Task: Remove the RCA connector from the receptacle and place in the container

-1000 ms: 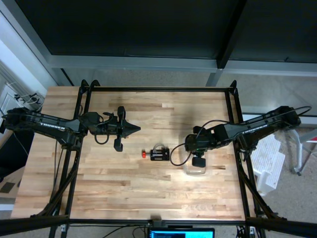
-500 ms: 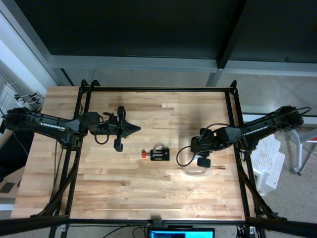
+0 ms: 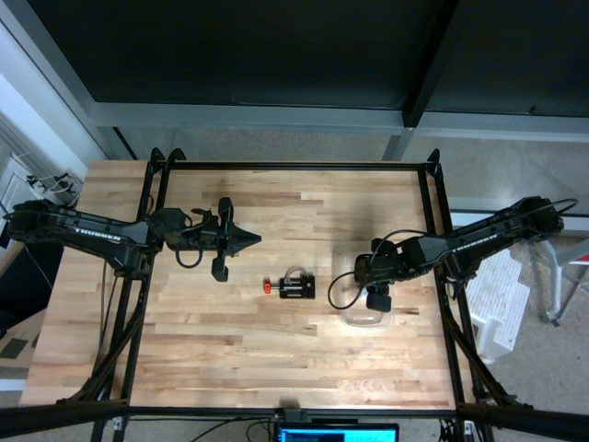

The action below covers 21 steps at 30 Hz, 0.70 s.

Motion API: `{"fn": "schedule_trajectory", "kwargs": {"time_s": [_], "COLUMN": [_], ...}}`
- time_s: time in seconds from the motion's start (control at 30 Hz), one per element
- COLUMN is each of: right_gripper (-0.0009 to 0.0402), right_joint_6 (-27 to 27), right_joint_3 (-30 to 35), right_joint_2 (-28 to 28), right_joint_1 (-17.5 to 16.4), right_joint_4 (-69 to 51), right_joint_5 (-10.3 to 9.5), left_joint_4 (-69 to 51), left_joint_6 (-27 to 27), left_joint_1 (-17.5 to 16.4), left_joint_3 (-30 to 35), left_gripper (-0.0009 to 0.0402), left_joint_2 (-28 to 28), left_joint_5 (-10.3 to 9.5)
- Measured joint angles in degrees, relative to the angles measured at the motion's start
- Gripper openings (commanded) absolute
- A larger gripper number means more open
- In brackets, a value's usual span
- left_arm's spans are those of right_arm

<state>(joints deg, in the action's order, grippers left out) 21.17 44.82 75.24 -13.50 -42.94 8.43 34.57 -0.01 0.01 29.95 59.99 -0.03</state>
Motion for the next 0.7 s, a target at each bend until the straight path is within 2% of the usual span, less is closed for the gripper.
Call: {"fn": "schedule_trajectory", "kwargs": {"time_s": [0.17,0.33,0.47,0.53,0.63,0.7], "right_gripper": [0.0205,0.02,0.0184,0.0173,0.015,0.0131], "right_joint_6": [0.0,-0.5,-3.6,-5.7,-8.1,-10.0], "right_joint_3": [2.0,5.2,10.9,14.4,18.9,20.8], "right_joint_2": [0.0,0.0,0.0,-0.3,-0.7,-0.7], "right_joint_1": [0.0,0.0,0.4,0.7,1.1,1.9], "right_joint_4": [-1.1,-2.8,-7.5,-8.6,-8.4,-7.6], "right_joint_5": [0.0,-0.04,-1.73,-1.53,-0.11,-0.04], "left_joint_4": [0.0,0.0,0.0,0.0,0.0,0.0], "left_joint_6": [0.0,0.0,0.0,0.0,0.0,0.0], "left_joint_1": [0.0,0.0,0.0,0.0,0.0,0.0], "left_joint_3": [0.0,0.0,0.0,0.0,0.0,0.0], "left_gripper": [0.0,0.0,0.0,0.0,0.0,0.0], "left_joint_2": [0.0,0.0,0.0,0.0,0.0,0.0], "left_joint_5": [-0.02,-0.02,-0.02,-0.02,-0.02,-0.02]}}
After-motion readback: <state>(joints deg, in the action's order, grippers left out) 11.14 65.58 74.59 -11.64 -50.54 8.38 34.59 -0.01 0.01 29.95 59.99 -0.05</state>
